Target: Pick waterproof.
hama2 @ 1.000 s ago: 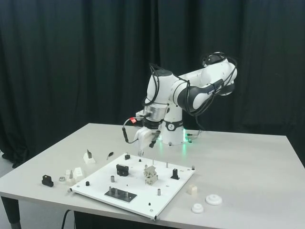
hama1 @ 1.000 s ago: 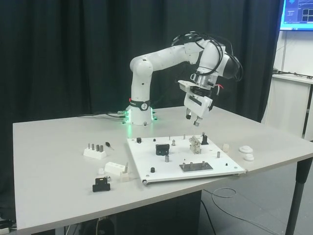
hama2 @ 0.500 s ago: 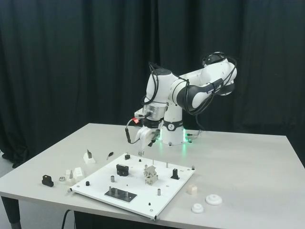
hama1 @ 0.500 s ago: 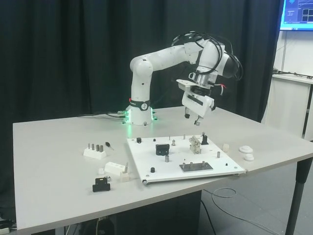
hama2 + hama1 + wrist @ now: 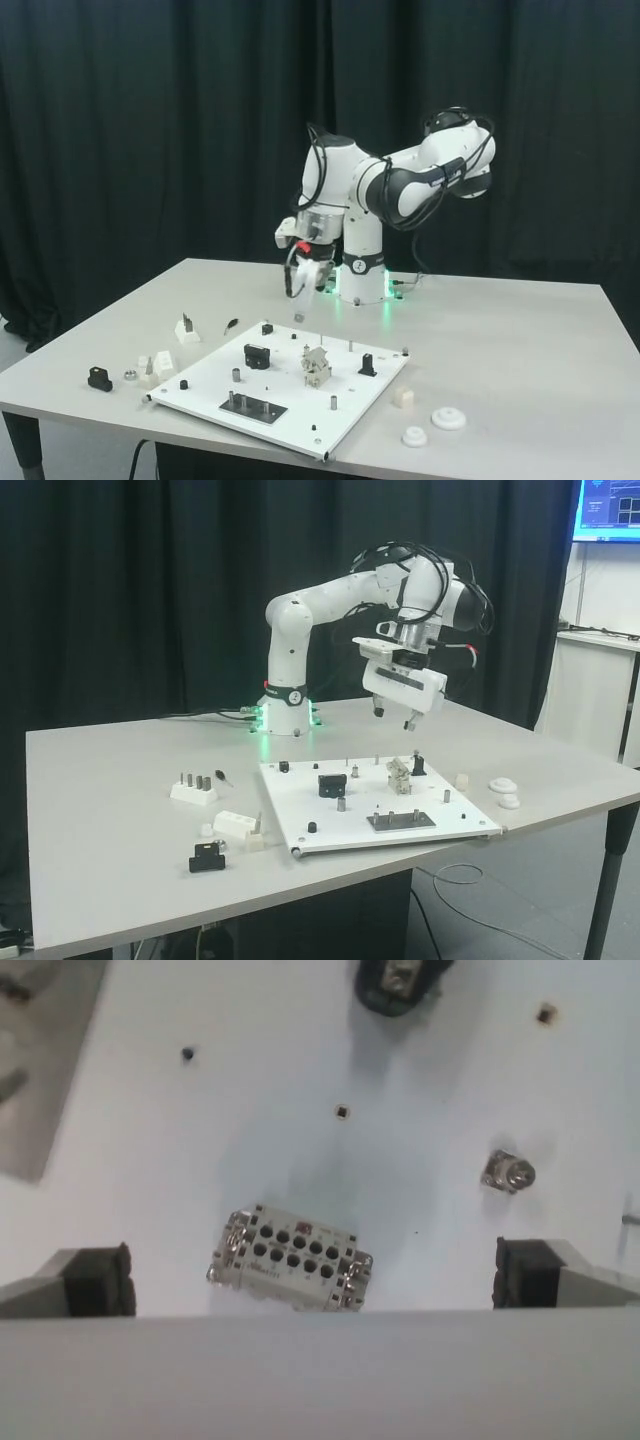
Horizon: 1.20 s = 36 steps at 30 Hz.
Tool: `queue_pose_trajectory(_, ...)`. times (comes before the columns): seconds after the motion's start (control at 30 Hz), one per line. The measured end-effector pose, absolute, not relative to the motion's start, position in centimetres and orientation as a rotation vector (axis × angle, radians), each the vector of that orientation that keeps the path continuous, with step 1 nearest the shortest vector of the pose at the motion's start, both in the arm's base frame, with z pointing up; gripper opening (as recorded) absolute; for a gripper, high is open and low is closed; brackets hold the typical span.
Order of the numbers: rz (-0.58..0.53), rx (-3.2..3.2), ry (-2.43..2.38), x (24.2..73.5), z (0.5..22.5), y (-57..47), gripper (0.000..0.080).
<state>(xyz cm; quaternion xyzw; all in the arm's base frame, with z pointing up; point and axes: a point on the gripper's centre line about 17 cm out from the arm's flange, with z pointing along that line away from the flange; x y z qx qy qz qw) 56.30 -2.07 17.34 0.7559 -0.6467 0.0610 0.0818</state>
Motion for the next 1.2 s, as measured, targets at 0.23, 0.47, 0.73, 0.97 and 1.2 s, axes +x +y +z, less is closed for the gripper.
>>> queue_pose_trajectory(0.23, 0.163, 2.459, -1.769, 56.8, 17.0, -1.8, 0.0800)
queue_pose_trajectory(0.47, 0.157, 2.647, -1.615, 57.5, 16.4, -1.6, 0.0800)
queue_pose_trajectory(0.73, 0.163, 2.865, -1.351, 58.0, 15.5, -1.5, 0.0800)
queue_pose_trajectory(0.97, 0.169, 3.009, -1.133, 58.1, 14.9, -1.4, 0.0800)
queue_pose_trajectory(1.2, 0.145, 3.109, -0.951, 57.9, 14.3, -1.1, 0.0800)
